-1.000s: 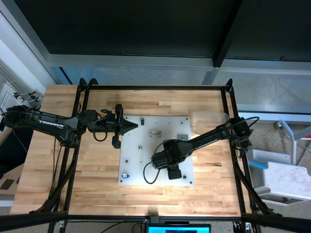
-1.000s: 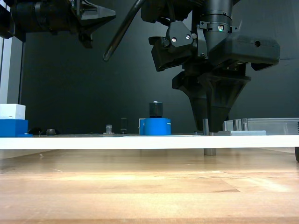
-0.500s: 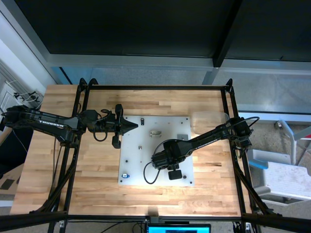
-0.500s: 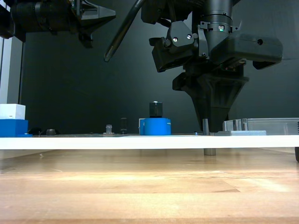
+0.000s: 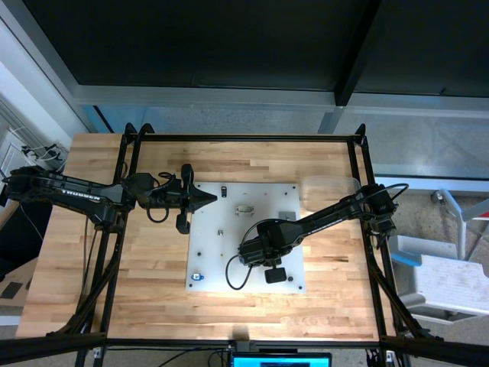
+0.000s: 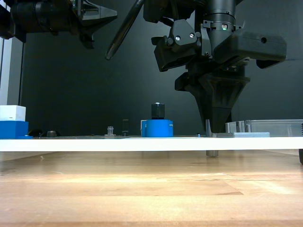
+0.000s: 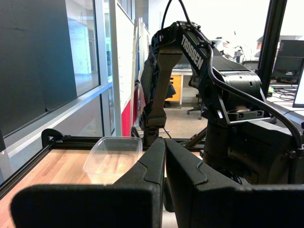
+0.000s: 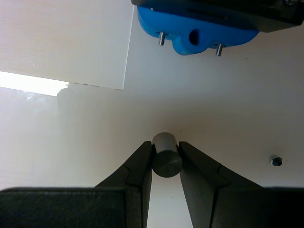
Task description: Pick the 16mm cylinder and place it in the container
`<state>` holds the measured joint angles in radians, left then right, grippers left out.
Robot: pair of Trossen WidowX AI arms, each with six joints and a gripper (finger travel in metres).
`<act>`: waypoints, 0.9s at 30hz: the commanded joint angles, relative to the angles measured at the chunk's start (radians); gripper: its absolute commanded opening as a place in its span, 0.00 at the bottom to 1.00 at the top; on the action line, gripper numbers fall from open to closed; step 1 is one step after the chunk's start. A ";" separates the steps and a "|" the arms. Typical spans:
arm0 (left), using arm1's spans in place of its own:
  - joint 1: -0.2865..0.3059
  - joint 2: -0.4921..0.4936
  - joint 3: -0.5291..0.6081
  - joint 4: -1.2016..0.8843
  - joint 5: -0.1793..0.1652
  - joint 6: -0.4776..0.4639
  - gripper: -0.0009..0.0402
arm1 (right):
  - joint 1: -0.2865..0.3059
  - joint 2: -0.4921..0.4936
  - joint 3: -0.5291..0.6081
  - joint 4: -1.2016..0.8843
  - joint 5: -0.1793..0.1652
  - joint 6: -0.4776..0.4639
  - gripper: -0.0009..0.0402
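Peg (image 8: 166,160): short, grey, upright on the white board (image 5: 229,260), towards its near right part.
Right claw (image 6: 211,128): pointing straight down, fingers clamped on the peg, one each side.
Tub (image 5: 328,187): clear plastic, on the wooden surface (image 5: 153,306) just off the board's far right corner, well apart from the peg.
Left claw (image 5: 208,197): level above the board's far left edge, fingers together.

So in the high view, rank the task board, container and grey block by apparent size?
Largest: task board.
Then: container, though farther from the camera.
Smallest: grey block.
The right gripper, over the board, is shut on the 16mm cylinder; the left gripper is shut at the board's left edge.
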<state>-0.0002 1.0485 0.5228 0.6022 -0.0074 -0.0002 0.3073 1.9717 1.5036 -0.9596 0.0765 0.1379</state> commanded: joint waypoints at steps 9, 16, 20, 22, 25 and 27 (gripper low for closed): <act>0.000 0.000 0.000 0.000 0.000 0.000 0.02 | -0.002 -0.055 0.001 -0.031 0.002 0.002 0.06; 0.000 0.000 0.000 0.000 0.000 0.000 0.02 | -0.002 -0.110 0.001 -0.049 0.002 0.003 0.06; 0.000 0.000 0.000 0.000 0.000 0.000 0.02 | -0.005 -0.147 0.001 -0.061 0.002 0.003 0.06; 0.000 0.000 0.000 0.000 0.000 0.000 0.02 | -0.010 -0.168 0.000 -0.071 0.002 0.006 0.06; 0.000 0.000 0.000 0.000 0.000 0.000 0.02 | -0.030 -0.200 0.000 -0.089 0.002 0.021 0.06; 0.000 0.000 0.000 0.000 0.000 0.000 0.02 | -0.052 -0.225 -0.004 -0.102 0.002 0.041 0.06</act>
<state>-0.0002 1.0485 0.5224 0.6022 -0.0074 -0.0002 0.2684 1.7611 1.5036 -1.0565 0.0769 0.1669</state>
